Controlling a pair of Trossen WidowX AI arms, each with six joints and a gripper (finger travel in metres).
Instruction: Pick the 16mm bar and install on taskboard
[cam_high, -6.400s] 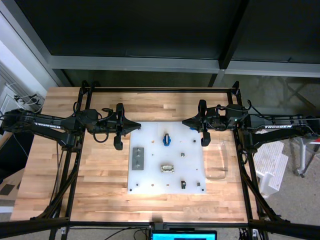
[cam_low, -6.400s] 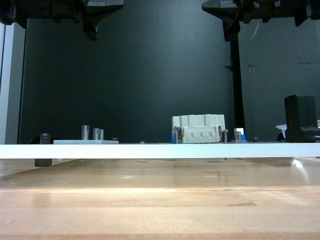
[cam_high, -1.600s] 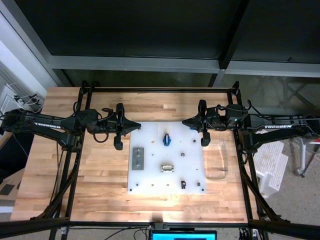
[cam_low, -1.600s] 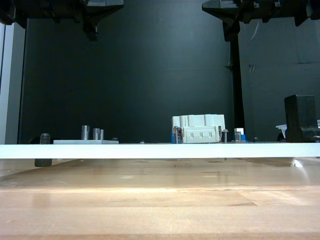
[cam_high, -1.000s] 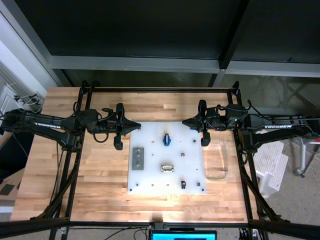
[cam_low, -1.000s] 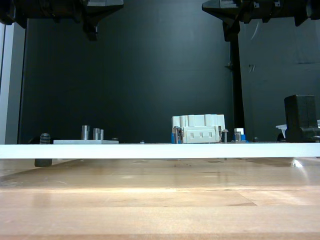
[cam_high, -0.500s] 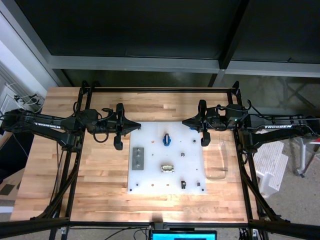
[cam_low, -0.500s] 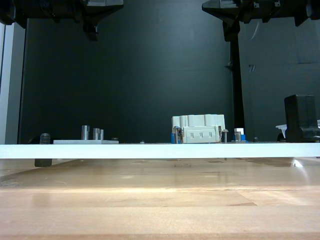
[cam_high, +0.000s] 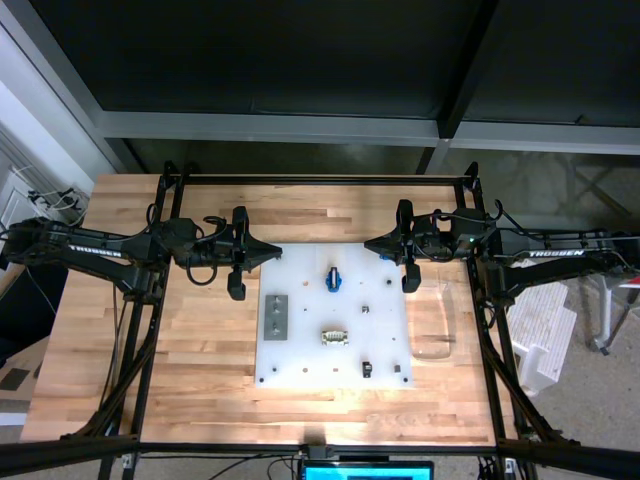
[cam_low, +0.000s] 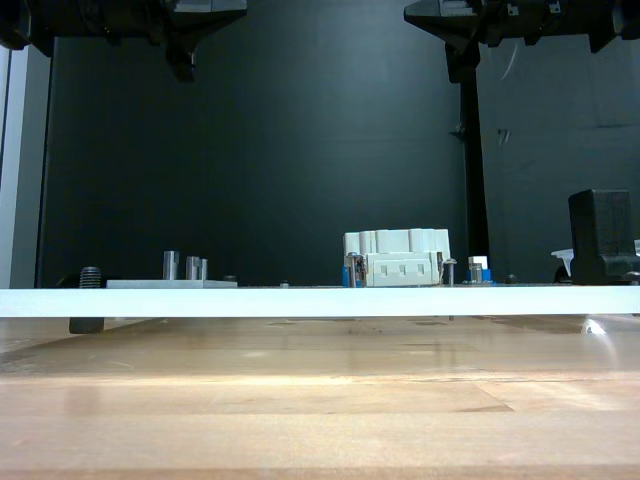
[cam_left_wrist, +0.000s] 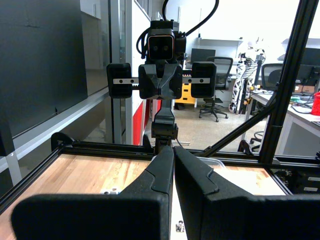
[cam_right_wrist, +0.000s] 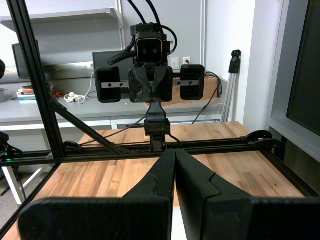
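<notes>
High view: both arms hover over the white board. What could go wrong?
I cannot tell where the 16mm bar lies, so a reach could miss.
The black left gripper and black right gripper hover over the white rectangular task board's far edge, jaws shut; lowered so, they might knock parts instead of grasping.

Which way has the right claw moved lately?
No move: right gripper stays over the white board's far right corner; left gripper hovers over its far left corner.

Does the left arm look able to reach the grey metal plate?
Probably yes: the left hand, shut, hovers above the white board's far left corner, nothing over the grey metal plate; right hand, shut, hovers far right.
</notes>
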